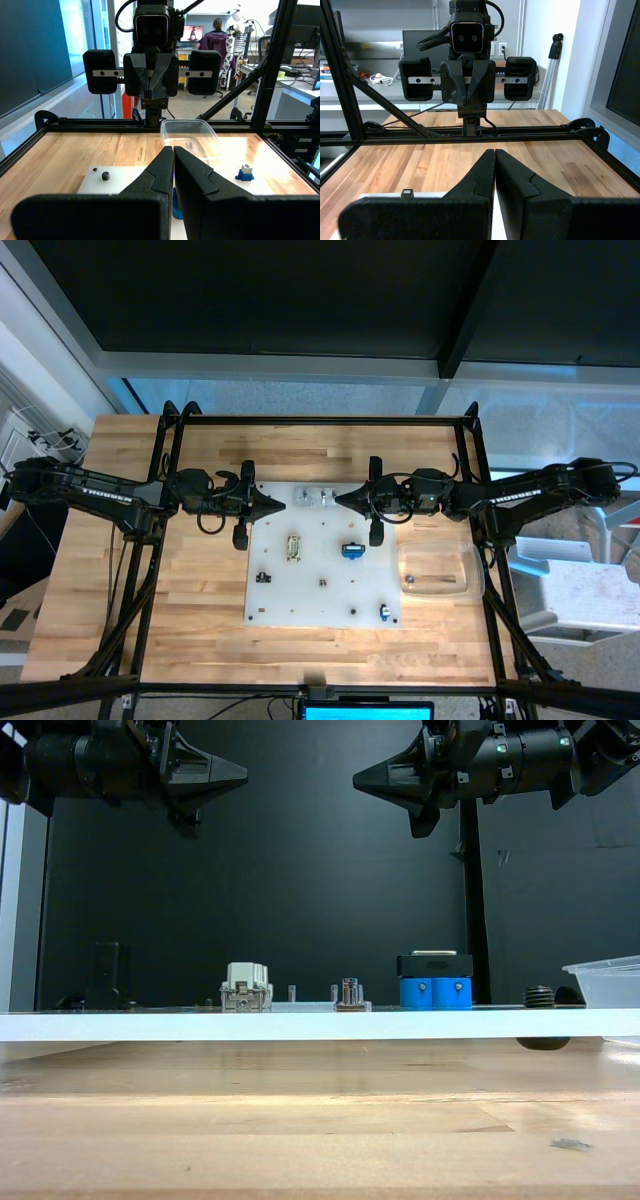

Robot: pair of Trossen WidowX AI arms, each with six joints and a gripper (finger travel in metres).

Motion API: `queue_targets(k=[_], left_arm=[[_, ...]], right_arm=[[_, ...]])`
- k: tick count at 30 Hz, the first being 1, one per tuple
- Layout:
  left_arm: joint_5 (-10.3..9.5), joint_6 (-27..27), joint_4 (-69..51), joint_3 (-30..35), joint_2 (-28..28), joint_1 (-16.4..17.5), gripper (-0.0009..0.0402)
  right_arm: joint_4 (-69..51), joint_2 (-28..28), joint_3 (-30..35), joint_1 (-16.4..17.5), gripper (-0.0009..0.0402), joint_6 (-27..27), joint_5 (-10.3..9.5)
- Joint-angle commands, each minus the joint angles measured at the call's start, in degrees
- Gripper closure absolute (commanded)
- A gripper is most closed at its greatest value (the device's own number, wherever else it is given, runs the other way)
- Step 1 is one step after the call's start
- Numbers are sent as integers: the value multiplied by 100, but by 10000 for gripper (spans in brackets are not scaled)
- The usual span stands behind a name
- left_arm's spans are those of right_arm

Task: Pick the M12 fastener and fasten on the M12 threads

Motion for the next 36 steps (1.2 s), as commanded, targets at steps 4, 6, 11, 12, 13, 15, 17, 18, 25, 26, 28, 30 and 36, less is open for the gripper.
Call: queue_targets(k=[4, 6, 11, 12, 13, 15, 17, 18, 25, 26, 28, 30, 36], left_arm=[[2, 0, 2, 2, 0, 0, 393], [2, 0, 2, 2, 0, 0, 393], [0, 0, 2, 2, 0, 2, 393], [2, 0, 4, 2, 0, 0, 393], [2, 0, 4, 2, 0, 0, 393], [2, 0, 2, 2, 0, 2, 393], [2, 0, 4, 2, 0, 0, 393], [2, 0, 4, 2, 0, 2, 393], [2, 0, 4, 2, 0, 2, 393], [2, 0, 4, 2, 0, 0, 393], [2, 0, 2, 2, 0, 2, 393], [0, 0, 2, 2, 0, 0, 393], [2, 0, 2, 2, 0, 0, 393]], right_arm=[[2, 0, 2, 15, 393, 0, 20], [0, 0, 2, 15, 393, 2, 20], [-4, 0, 2, 15, 393, 2, 15], [-9, 0, 2, 15, 393, 0, -7], [-9, -11, 2, 15, 393, 9, -46], [-98, -72, 2, 17, 393, 7, -31], [-542, -203, 81, 24, 393, 0, -15], [-894, -278, 157, 26, 393, -2, -17], [-3213, -415, 911, 125, 393, -251, -243], [-3539, -402, 1032, 166, 393, -339, -249], [-4140, -398, 1259, 269, 393, -485, -247], [-4642, -398, 1458, 354, 393, -601, -229], [-5766, -398, 1869, 592, 393, -772, -111]])
